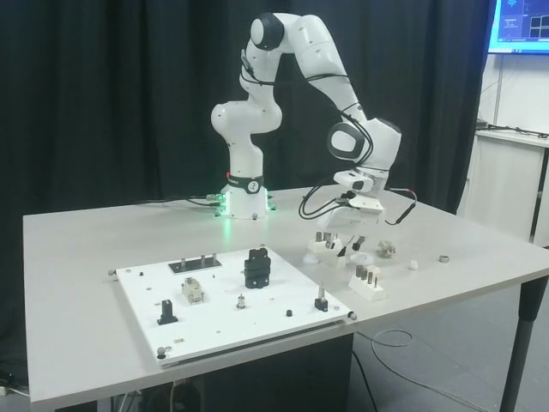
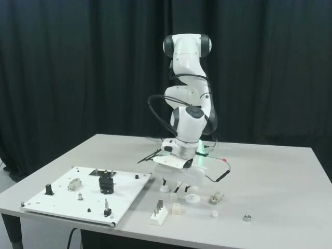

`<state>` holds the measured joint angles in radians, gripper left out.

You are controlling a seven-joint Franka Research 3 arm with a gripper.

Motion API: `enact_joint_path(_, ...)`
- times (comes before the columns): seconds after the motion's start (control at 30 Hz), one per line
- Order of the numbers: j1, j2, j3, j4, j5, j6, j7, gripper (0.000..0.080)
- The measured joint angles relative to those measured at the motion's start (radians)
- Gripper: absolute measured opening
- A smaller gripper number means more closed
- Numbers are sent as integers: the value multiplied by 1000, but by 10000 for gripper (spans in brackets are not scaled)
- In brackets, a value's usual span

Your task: Pick USB.

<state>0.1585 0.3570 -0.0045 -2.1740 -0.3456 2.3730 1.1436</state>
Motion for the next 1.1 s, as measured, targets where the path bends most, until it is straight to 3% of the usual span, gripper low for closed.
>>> enact_joint_path(0.53,-8,10,0,-3,-21,27,0,800)
enact_joint_path(0.57,-9,10,0,-3,-22,28,0,660)
enact_joint_path(0.73,-11,14,0,-3,-29,33,0,660)
enact_joint_path(0.77,-11,14,0,-3,-31,33,0,464)
enact_joint_path(0.93,-12,16,0,-3,-35,35,0,464)
enact_joint_path(0.97,-12,16,0,-3,-35,35,0,264)
enact_joint_path(1.1,-12,16,0,-3,-35,36,0,264)
